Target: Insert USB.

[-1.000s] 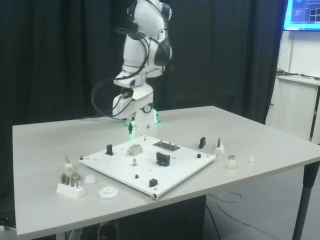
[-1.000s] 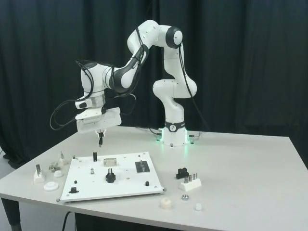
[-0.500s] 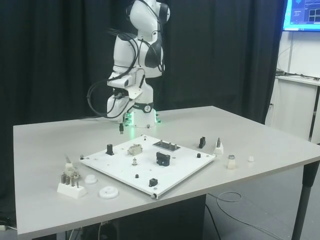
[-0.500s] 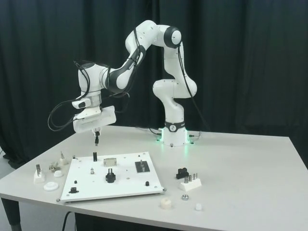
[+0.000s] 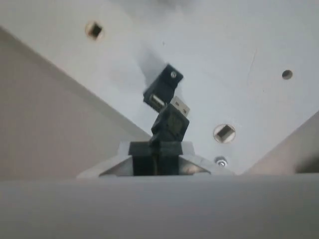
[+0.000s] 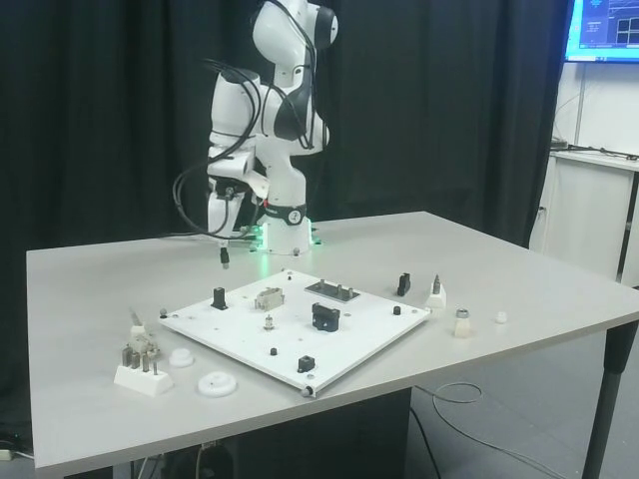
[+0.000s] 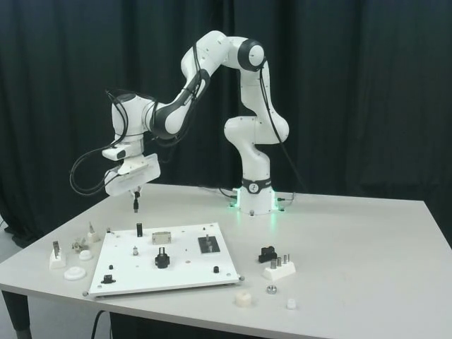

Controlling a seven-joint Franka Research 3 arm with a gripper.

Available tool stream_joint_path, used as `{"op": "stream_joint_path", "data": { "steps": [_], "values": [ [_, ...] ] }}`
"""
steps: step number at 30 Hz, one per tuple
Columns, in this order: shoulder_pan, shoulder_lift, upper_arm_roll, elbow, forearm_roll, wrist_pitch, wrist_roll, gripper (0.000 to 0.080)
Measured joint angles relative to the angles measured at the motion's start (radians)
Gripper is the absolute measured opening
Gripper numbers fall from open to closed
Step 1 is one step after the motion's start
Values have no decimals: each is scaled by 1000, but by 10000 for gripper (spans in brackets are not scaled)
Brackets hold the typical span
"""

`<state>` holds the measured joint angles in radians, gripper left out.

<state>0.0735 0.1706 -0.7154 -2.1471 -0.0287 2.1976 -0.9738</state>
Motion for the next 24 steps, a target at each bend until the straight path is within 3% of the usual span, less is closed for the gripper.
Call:
{"op": "stream_joint_path", "data": {
  "steps": [12, 24],
  "values": [
    [0, 9, -9, -29, -81, 66, -103, 28],
    [3, 20, 6, -39, -181, 69, -157, 28]
  ]
}}
